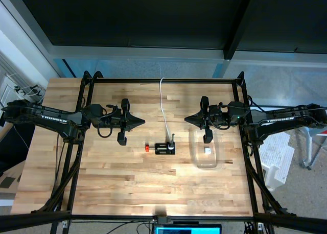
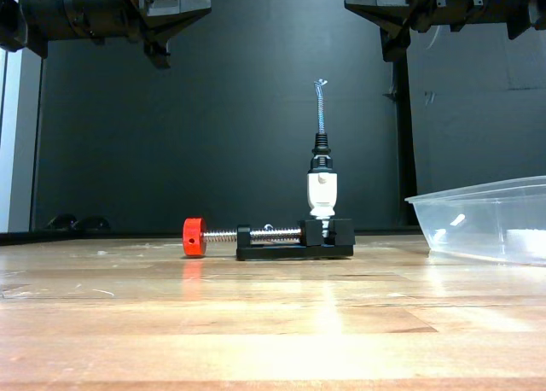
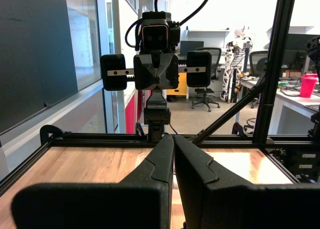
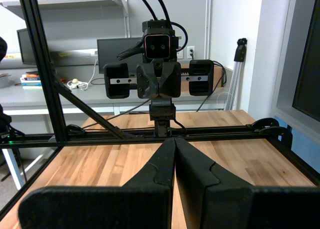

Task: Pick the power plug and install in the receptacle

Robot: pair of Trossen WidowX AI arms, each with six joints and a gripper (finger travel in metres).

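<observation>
the power plug (image 2: 321,158) stands upright in the receptacle (image 2: 322,190), near the middle of the bench (image 1: 127,183), with no hand touching it. in the low view the plug is a slim black body that narrows upward into a ribbed collar. its braided cable (image 2: 321,109), flecked blue and white, rises nearly straight from the collar to a frayed-looking tip. the receptacle below is a short white barrel, gripped at its base by the black vise (image 2: 294,237). the vise's bare screw runs out sideways to the red knob (image 2: 194,236). from above, the receptacle's face is covered, and its pale cord (image 1: 163,103) runs away from the vise toward the bench's far edge.

the clear tray (image 1: 206,166) lies just beside the vise on the right arm's side. it holds only the white block (image 1: 208,150), with nothing darker on it.

the left hand (image 3: 173,136) hangs high above the bench, well apart from the vise, its fingers (image 3: 160,159) pressed together on nothing. the right hand (image 4: 175,138) hangs at a like height above the tray's far end, its fingers (image 4: 162,161) also pressed together and empty. the two hands point toward each other across the bench.
</observation>
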